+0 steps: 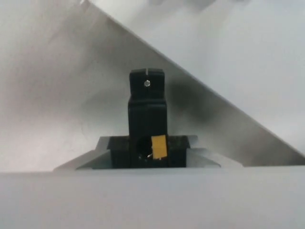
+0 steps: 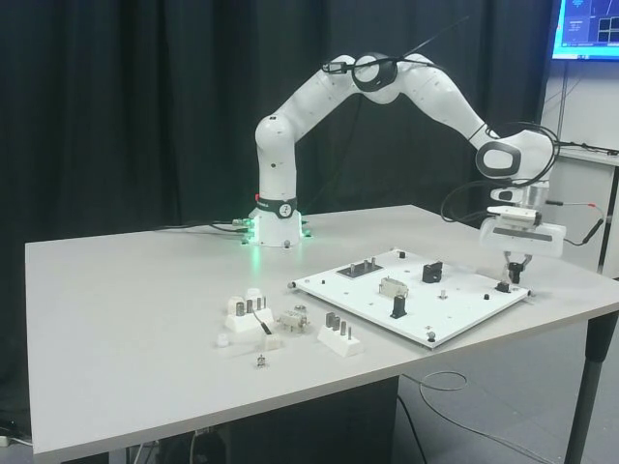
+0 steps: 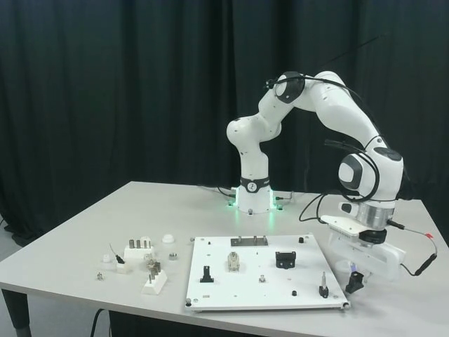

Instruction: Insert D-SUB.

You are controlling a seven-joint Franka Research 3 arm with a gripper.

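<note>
Jaws low over the outer corner of the white board (image 3: 245, 289); their grip cannot be told.
The black D-SUB plug (image 1: 147, 114) sits directly beneath them at that corner of the board, on the grey counter (image 3: 84, 246).

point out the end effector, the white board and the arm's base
end effector (image 3: 356, 275): second room view, midway between its fingertips, above the board's corner
white board (image 3: 245, 295): second room view, bare part near its front edge
arm's base (image 2: 275, 224): first room view, lower white body above the green light
</note>
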